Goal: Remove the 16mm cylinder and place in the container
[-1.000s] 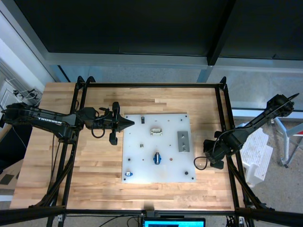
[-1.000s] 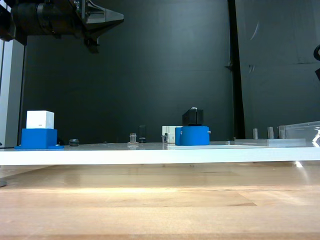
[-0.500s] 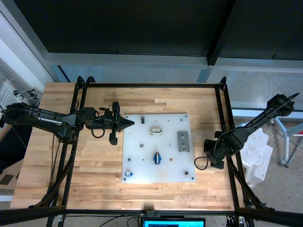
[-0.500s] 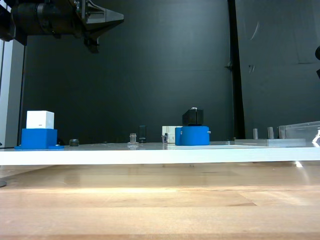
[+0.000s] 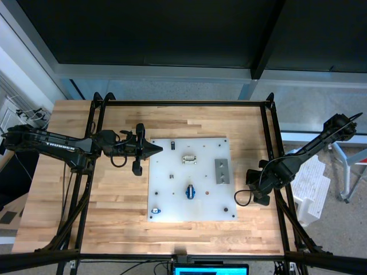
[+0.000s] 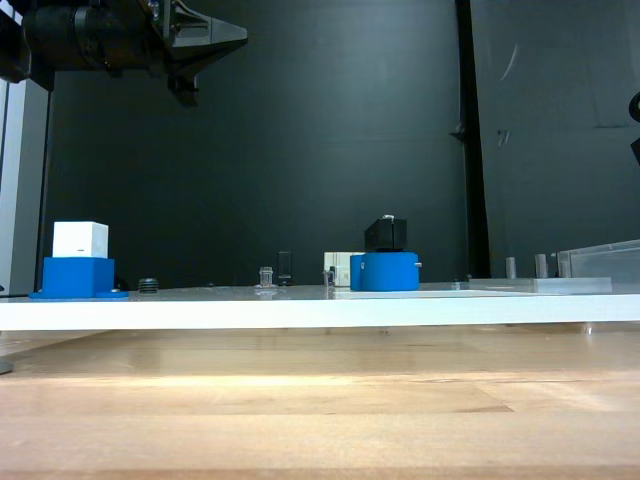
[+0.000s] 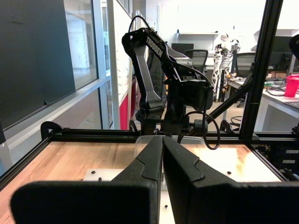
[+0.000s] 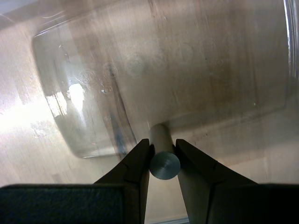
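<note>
16mm cylinder (image 8: 164, 164) pinched in right gripper (image 8: 161, 148), poised over container (image 8: 210, 70). Release advised only once peg centred inside rim, held low. Left gripper (image 7: 162, 140) pressed together, parked over left edge of board (image 5: 172, 195).

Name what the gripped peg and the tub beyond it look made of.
Peg: likely metal, dull silver-grey with a faint sheen. Tub: likely clear plastic, see-through with glare. Right pincer grips the peg over the tub; left pincer hangs shut above the board's left edge.

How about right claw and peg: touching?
Touching: right wrist view shows right gripper clamping the 16mm cylinder above the container; left gripper hovers shut over the board edge.
</note>
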